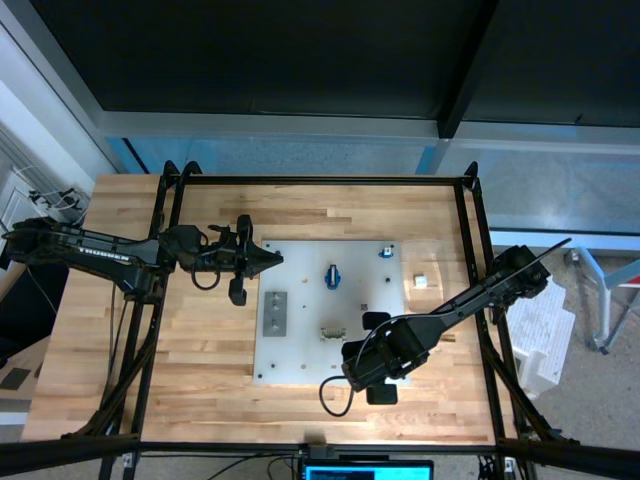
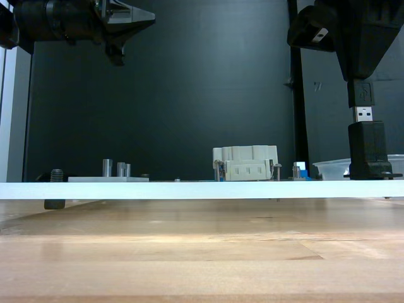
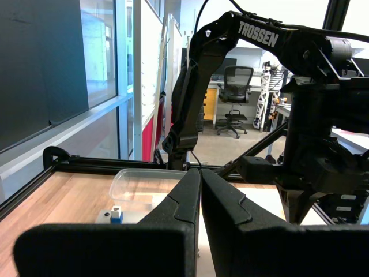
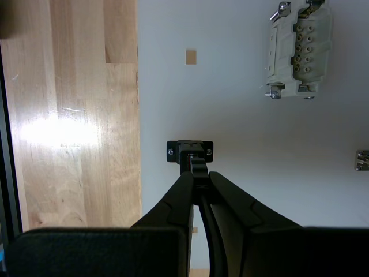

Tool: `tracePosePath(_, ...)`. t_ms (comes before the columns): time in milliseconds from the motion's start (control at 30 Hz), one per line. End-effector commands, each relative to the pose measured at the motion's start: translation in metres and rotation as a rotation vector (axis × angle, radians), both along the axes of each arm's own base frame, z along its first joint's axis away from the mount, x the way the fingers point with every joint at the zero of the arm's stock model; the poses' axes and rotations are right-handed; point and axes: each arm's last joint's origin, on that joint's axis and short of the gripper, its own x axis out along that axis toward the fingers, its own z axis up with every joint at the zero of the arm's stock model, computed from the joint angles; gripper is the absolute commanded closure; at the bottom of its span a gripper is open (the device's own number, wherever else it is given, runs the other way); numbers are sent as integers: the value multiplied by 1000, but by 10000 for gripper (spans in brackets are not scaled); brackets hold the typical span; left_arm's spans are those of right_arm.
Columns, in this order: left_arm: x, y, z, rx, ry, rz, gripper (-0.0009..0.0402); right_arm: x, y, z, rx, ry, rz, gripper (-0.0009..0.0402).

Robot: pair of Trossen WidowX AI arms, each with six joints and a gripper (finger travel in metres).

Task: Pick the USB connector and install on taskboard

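The left gripper (image 1: pixel 272 260) hangs high over the left edge of the taskboard (image 1: pixel 300 355), its fingers pressed together and holding nothing. On the board sit a grey block (image 1: pixel 275 312), a blue knob (image 1: pixel 333 276) and a multi-pin socket (image 1: pixel 330 332). Over the board's near right corner, the right gripper (image 4: pixel 196 182) pinches the USB connector (image 2: pixel 363 95) upright, directly above a black port (image 2: pixel 367 151).

The pick looks done. The plug's silver tip is at the port's mouth, with bare metal showing, so it is not yet seated. What seems left is pressing it straight down and letting go.

The board lies flat on a wooden table (image 1: pixel 200 380) inside a black frame. A clear tub (image 3: pixel 144 180) sits beyond it, and an office with windows and a chair (image 3: pixel 237 78) lies behind.
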Motion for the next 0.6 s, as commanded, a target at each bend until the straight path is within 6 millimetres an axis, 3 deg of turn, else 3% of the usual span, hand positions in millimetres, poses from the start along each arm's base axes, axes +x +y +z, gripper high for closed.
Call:
tracePosePath(33,0,0,0,0,0,0,393,0,0,0,1,0,0,393)
tracePosePath(600,0,0,0,0,0,0,393,0,1,0,15,4,3,393)
